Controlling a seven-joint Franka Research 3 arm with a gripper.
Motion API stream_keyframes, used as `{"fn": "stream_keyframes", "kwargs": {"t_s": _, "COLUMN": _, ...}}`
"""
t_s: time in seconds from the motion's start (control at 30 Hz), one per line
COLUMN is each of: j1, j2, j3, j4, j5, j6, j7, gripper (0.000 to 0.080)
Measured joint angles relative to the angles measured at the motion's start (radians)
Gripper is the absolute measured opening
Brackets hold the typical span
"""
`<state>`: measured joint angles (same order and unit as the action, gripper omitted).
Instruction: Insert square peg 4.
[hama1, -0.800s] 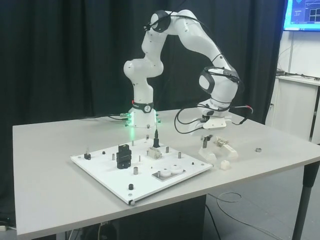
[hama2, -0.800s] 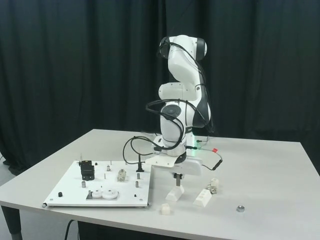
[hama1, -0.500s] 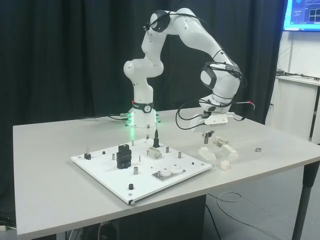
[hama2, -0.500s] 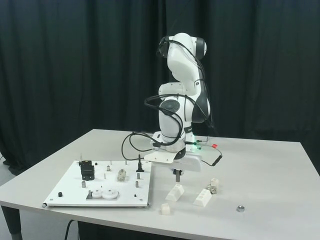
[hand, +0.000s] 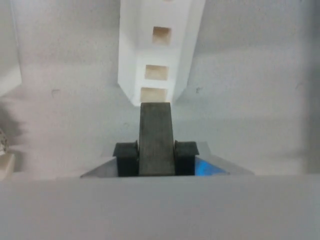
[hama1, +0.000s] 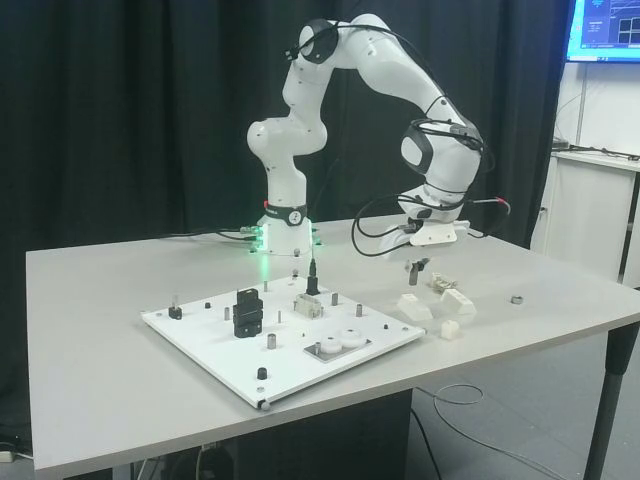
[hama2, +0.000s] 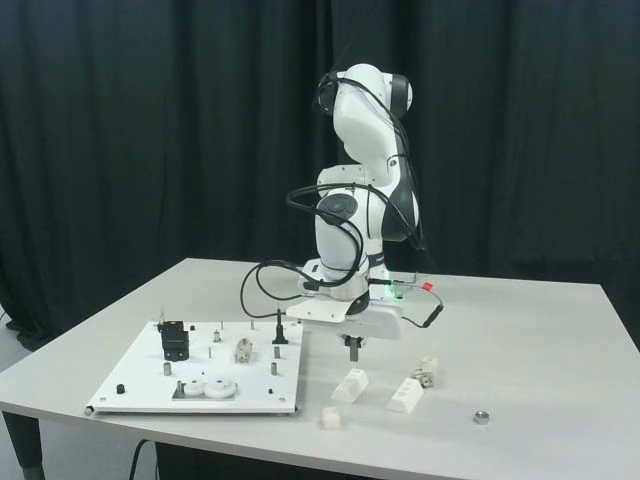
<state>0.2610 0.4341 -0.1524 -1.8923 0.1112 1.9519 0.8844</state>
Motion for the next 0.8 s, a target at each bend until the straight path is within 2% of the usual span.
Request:
{"fn": "stream_keyframes", "kwargs": {"t_s": 0.6, "j1": -0.004, "j2": 0.000, "j3": -0.002, "j4": 0.010, "j5": -0.003, "j6": -0.002, "j7": -0.012, "gripper": 0.0151}}
{"fn": "stream_keyframes", "kwargs": {"t_s": 0.8, "j1": -0.005, "j2": -0.002, "j3": -0.004, "j4": 0.015, "j5": -0.007, "j6": -0.019, "j7": -0.020, "gripper": 0.0151}}
